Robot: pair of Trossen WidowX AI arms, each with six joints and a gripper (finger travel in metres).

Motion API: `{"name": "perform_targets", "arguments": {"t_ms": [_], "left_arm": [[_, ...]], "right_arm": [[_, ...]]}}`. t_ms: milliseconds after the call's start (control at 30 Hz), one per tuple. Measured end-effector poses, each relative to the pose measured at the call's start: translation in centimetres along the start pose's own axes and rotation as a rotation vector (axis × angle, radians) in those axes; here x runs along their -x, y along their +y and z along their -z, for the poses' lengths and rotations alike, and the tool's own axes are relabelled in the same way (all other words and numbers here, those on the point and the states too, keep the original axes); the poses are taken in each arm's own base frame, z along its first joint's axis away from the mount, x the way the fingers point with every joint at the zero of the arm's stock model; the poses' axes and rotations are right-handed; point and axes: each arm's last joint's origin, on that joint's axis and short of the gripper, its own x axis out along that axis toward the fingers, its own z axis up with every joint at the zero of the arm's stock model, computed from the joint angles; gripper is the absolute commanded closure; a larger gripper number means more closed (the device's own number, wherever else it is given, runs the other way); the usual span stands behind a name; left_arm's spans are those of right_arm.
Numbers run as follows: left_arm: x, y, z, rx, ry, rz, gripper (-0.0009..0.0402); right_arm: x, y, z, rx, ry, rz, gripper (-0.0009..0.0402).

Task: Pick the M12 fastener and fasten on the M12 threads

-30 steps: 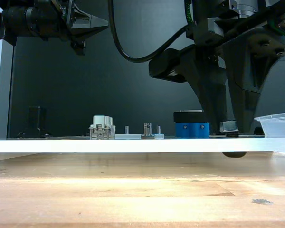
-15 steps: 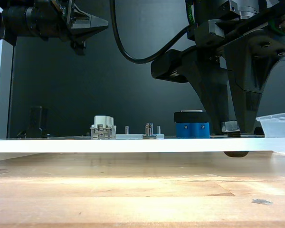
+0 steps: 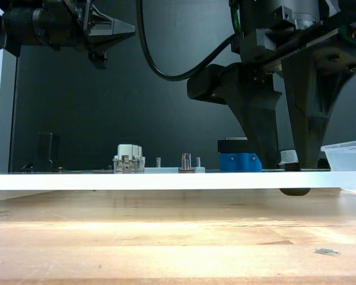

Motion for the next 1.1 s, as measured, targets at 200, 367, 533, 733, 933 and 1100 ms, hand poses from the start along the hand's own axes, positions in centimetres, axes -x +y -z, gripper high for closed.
{"name": "perform_targets", "arguments": {"t_ms": [200, 367, 533, 733, 933, 1100], "left_arm": [[0.0, 0.0, 0.0, 0.000, 0.000, 0.000, 0.0393], [0.0, 0.0, 0.0, 0.000, 0.000, 0.000, 0.0393], [0.0, 0.0, 0.0, 0.000, -0.001, 0.000, 0.0393], [0.0, 0.0, 0.0, 0.000, 0.000, 0.000, 0.0393], [0.0, 0.0, 0.0, 0.000, 0.000, 0.000, 0.0393], [0.0, 0.0, 0.0, 0.000, 0.000, 0.000, 0.0393]], "right_arm": [[2.2, -0.1, -0.2, 0.003, 0.064, 0.022, 0.0240], [4.1, -0.2, -0.5, 0.039, 0.119, 0.054, 0.0240], [5.4, -0.3, -0.9, 0.299, 0.150, 0.039, 0.0240], [5.9, -0.3, -1.7, 0.686, 0.108, 0.026, 0.0239], [5.9, -0.4, -1.7, 1.055, 0.111, 0.007, 0.0239], [5.8, -0.4, -1.6, 1.416, 0.118, -0.020, 0.0240]]}}
